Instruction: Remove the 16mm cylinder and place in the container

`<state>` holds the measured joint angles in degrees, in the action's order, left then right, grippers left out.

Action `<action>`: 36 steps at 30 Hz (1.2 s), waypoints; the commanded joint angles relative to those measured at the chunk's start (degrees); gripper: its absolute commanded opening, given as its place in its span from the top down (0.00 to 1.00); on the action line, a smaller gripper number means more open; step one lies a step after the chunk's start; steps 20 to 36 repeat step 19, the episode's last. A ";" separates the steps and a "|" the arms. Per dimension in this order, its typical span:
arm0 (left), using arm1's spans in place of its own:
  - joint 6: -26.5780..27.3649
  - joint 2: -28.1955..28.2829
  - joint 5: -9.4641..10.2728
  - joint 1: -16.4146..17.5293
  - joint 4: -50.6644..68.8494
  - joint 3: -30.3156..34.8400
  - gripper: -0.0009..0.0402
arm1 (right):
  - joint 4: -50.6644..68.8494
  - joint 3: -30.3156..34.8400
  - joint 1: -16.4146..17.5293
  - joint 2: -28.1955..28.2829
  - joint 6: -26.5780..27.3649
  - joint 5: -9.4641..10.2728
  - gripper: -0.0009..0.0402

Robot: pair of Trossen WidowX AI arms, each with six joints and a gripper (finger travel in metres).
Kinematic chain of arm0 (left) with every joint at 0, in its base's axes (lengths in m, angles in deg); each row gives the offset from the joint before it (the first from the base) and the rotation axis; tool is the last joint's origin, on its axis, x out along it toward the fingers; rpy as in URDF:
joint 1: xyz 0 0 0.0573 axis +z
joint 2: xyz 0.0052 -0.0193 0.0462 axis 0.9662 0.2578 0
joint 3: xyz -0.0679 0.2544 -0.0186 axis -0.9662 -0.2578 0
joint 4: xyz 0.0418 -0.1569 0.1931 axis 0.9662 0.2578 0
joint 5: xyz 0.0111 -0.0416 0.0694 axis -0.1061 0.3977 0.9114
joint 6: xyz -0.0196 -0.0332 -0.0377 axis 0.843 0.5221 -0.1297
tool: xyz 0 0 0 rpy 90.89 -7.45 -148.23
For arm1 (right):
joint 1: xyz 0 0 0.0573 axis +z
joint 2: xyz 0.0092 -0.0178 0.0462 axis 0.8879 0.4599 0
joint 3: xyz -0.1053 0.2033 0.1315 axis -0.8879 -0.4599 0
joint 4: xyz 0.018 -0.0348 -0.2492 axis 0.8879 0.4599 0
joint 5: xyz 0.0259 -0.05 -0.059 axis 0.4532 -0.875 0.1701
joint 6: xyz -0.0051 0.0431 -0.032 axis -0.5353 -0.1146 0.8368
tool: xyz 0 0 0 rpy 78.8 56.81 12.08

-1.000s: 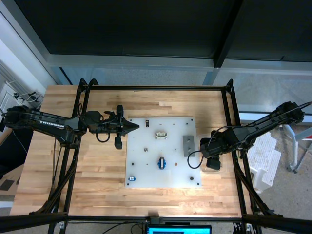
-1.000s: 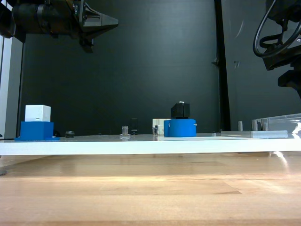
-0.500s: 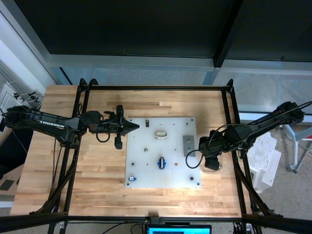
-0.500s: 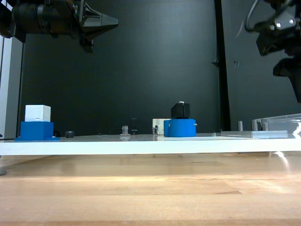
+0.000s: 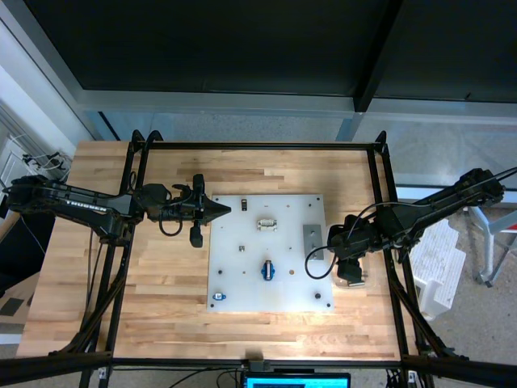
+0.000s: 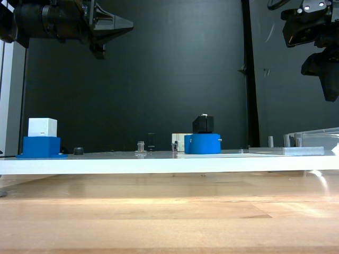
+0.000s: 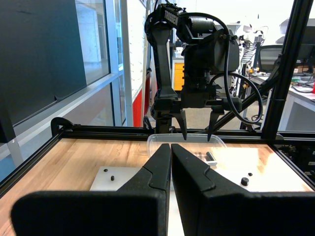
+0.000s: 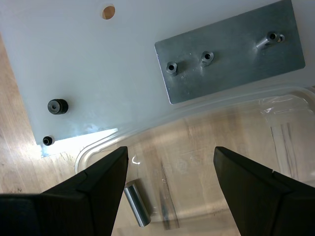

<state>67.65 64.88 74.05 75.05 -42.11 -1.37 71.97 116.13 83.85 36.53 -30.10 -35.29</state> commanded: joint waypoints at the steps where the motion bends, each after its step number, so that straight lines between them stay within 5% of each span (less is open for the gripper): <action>1: -0.02 0.02 -0.02 0.00 -0.02 0.00 0.98 | -0.07 -0.07 0.02 0.02 -0.04 -0.04 0.39; 9: -0.02 0.02 -0.02 0.00 -0.02 0.00 0.98 | -1.11 -0.04 0.02 0.02 3.45 0.00 0.39; 19: -0.02 0.02 -0.02 0.00 -0.02 0.00 0.98 | -5.86 4.07 0.02 4.94 1.46 -0.02 0.42; 36: -0.02 0.02 -0.02 0.00 -0.02 0.00 0.98 | -5.86 4.07 0.02 4.94 1.46 -0.02 0.42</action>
